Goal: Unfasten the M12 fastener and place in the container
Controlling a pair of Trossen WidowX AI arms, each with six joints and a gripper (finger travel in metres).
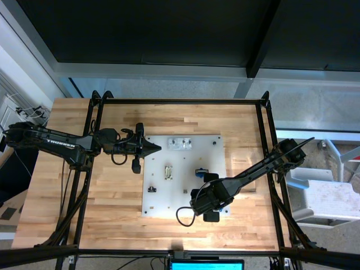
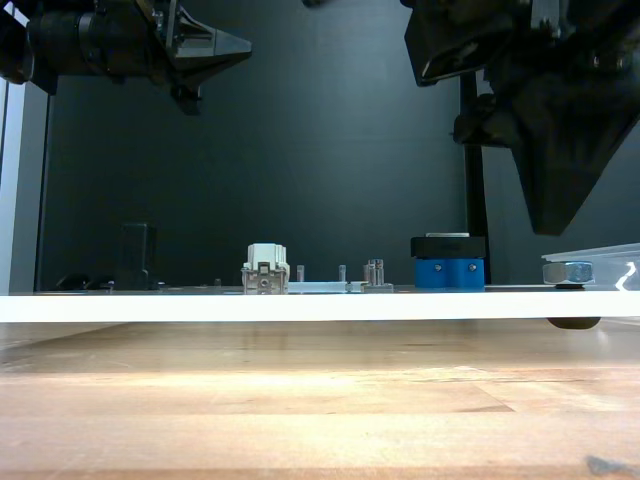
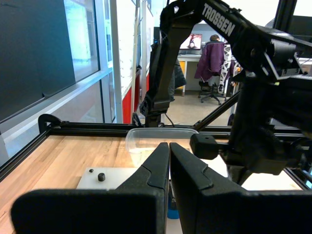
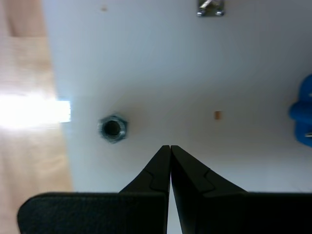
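The M12 fastener (image 4: 112, 128) is a small silver nut seen end-on on the white board (image 4: 195, 63), with a dark centre. In the low view the nut (image 2: 568, 271) sits low at the board's near right edge, in front of the clear container (image 2: 612, 252). I cannot tell whether it is threaded on its stud. My right gripper (image 4: 170, 147) hangs above the board beside the nut, shut with nothing between its fingers. Seen from the low view, the right gripper (image 2: 556, 228) points down just above the nut. My left gripper (image 3: 169, 146) is shut and held high over the board's far left edge.
A blue-and-black connector piece (image 2: 448, 262) and a silver connector block (image 2: 265, 270) stand mid-board. From the left wrist view the container (image 3: 161, 137) lies beyond the board, and a small black post (image 3: 101, 176) stands at the board's corner. A black frame (image 1: 180, 102) rings the wooden table.
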